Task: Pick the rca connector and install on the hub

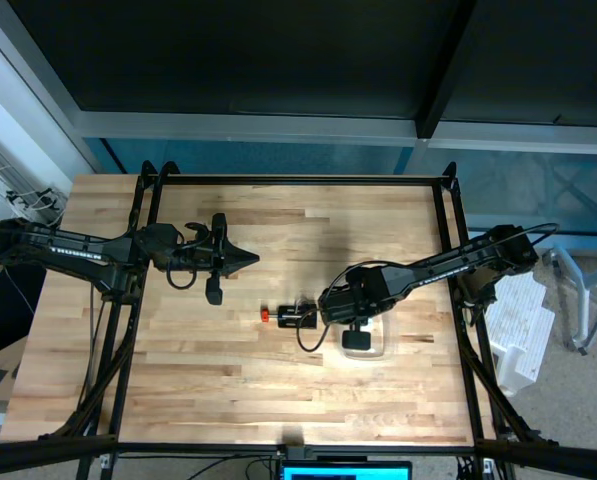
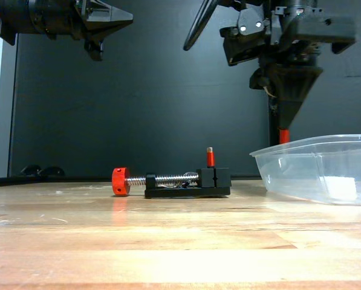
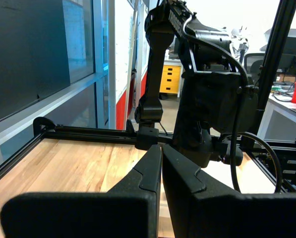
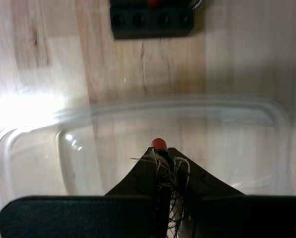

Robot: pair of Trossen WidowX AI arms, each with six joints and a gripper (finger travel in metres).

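Observation:
The hub (image 2: 186, 182) lies on the table, a black block with a red knob (image 2: 120, 181) on a silvery screw and a small red post (image 2: 210, 157) standing on it. It also shows in the high view as the hub (image 1: 293, 316) and in the right wrist view as the hub (image 4: 151, 21). My right gripper (image 2: 283, 125) hangs pointing down over the clear tray, right of the hub. In the right wrist view the right gripper (image 4: 159, 151) is shut on the rca connector (image 4: 159, 144), whose red tip and thin silvery strands poke out. My left gripper (image 3: 161, 151) is shut on nothing, high at the left.
A clear plastic tray (image 2: 301, 150) sits right of the hub, with a small white cube (image 2: 341, 187) inside. A black metal frame (image 1: 298, 181) borders the wooden table. The left arm (image 1: 88, 252) stretches along the left side.

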